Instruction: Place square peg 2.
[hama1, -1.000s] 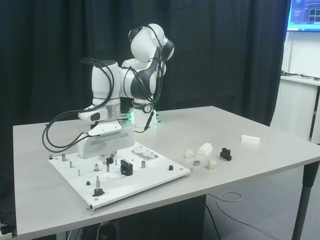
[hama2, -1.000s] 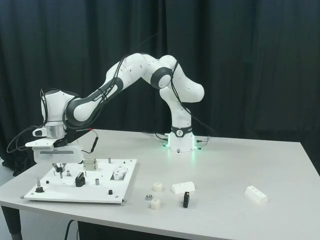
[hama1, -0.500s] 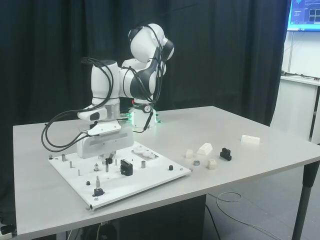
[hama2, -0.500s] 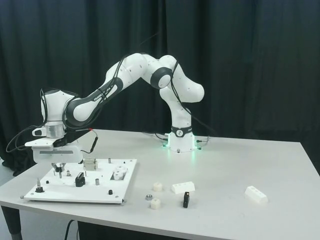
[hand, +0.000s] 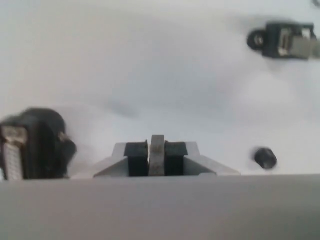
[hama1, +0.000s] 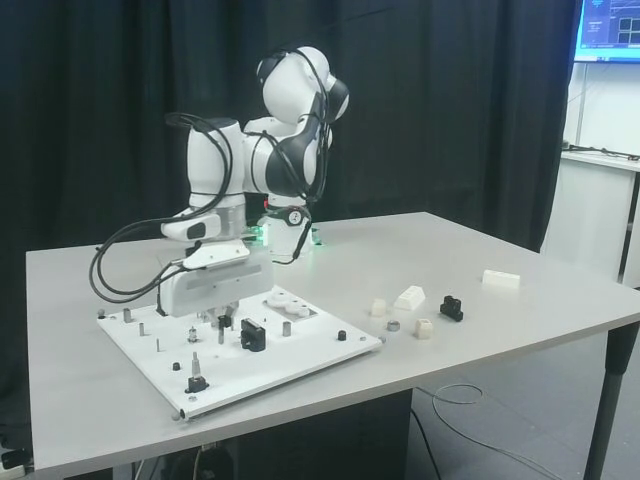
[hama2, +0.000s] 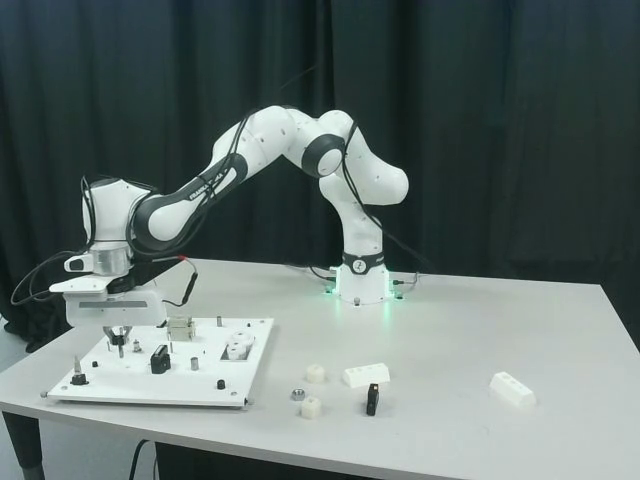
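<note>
1. Grey metal shows between the two black pads (hand: 136, 159) in the wrist view: a thin upright peg (hand: 157, 155), clamped on both sides, so the tool (hand: 157, 161) is clenched on the peg.
2. As a judgement, the task is in its late middle. The peg is picked up and carried over the white board (hama1: 300, 350), but it looks not yet seated, since the tool has not let go.
3. From the room views, the tool (hama2: 119, 338) hangs low over the far left part of the board (hama2: 120, 385), among short upright pins. Whether the peg's lower end touches the board or a hole cannot be told.
4. Left to do, as far as can be judged: line the peg up with its hole, press it down, then release and lift away.
5. Near the tool on the board sit a black block (hama1: 251, 336) and a small black knob (hand: 265, 158), close enough that a sideways slip might brush them.
6. Loose white blocks (hama2: 366, 375) lie on the grey desk (hama2: 480, 330), well apart from the board and not involved now.
</note>
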